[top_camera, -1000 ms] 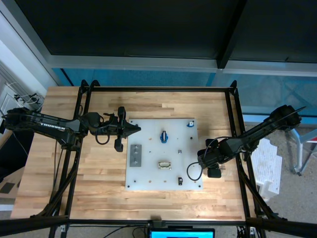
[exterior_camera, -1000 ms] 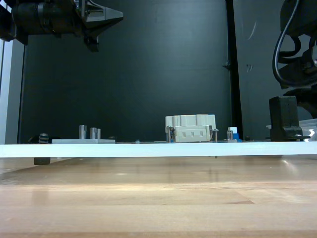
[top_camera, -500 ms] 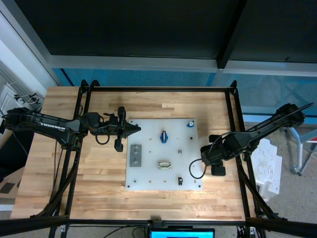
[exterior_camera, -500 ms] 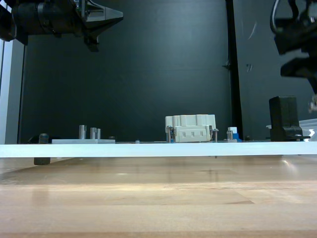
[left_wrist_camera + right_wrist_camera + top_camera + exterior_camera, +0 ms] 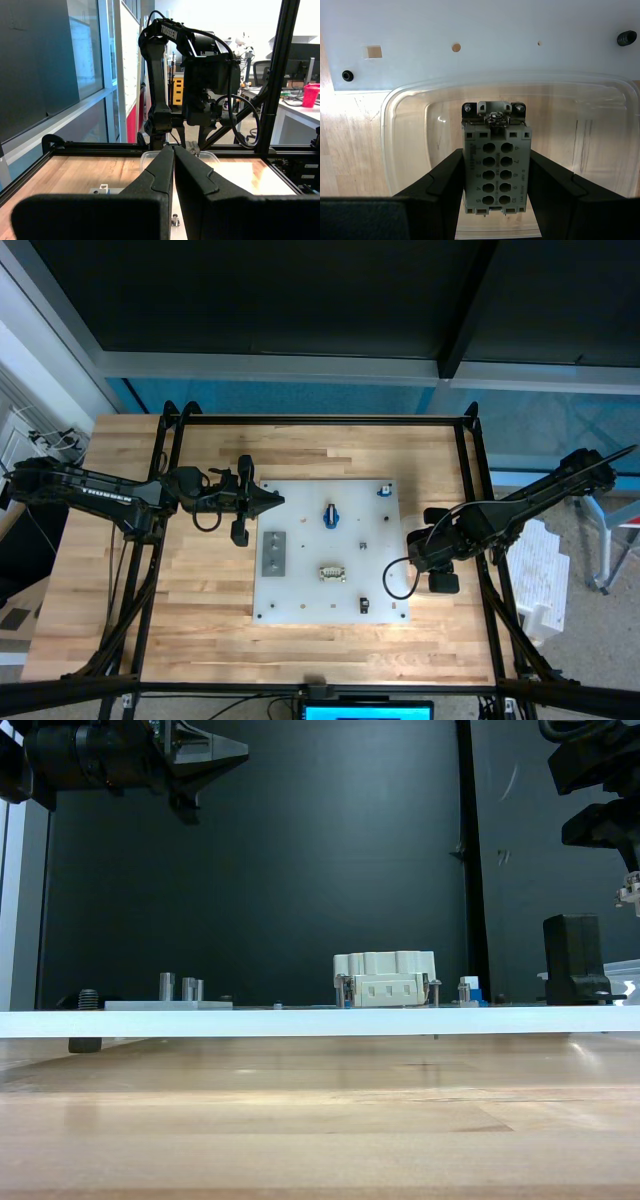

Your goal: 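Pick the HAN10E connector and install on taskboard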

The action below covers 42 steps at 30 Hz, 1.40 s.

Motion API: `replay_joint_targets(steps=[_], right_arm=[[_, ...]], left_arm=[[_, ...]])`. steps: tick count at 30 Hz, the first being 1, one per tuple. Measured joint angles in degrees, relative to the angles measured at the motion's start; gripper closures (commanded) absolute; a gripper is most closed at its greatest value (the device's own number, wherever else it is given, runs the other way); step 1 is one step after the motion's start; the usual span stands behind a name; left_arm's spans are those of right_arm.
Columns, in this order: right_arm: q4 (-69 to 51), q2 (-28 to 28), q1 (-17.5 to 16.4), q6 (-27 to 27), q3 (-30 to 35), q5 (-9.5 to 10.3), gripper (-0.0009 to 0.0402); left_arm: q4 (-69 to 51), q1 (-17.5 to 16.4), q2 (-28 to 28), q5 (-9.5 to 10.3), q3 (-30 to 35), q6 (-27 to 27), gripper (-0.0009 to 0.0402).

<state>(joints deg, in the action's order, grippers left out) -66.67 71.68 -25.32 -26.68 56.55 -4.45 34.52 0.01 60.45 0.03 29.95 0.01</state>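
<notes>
1. HAN10E connector: clamped between the two fingers of the right gripper. The face with its ten numbered holes is toward the wrist camera and the metal screw end points away.
2. Right gripper: just off the right edge of the taskboard, raised well above the counter. Jaws are closed to the connector's width and bear on its long sides. A clear plastic tray lies beneath. The connector appears clear of the tray floor, but by how much I cannot tell.
3. Left gripper: parked high by the far-left corner of the taskboard, fingers pressed together, holding nothing.
4. On the board:
   - grey metal block at the left
   - blue part toward the far side
   - beige connector body seated near the middle
   - black fitting at the near right
5. Step in hand (judged): the pick looks complete, with the part in a firm, centred grasp. The transfer to the board is due and the install is not yet done.
6. Next move calls for:
   - travel left across the board's right edge, high enough to clear the black fitting
   - square the connector's long axis to the mounting site, probably the beige body (not confirmed)
   - descend straight and press home
   - open the jaws only once it is seated
</notes>
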Motion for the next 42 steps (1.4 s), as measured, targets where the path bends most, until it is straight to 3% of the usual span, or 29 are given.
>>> replay_joint_targets(steps=[7,24,42], right_arm=[[0.2,1.5,0.3,0.1,2.3,1.25,0.0320],[-0.2,22.6,3.8,1.3,22.5,1.44,0.0320],[-0.5,36.5,7.6,5.6,36.4,1.22,0.0320]], left_arm=[[0.0,0.0,0.0,0.00,0.0,0.0,0.0392],[0.0,0.0,0.0,-0.02,0.0,0.0,0.0392],[0.0,0.0,0.0,-0.02,0.0,0.0,0.0392]])
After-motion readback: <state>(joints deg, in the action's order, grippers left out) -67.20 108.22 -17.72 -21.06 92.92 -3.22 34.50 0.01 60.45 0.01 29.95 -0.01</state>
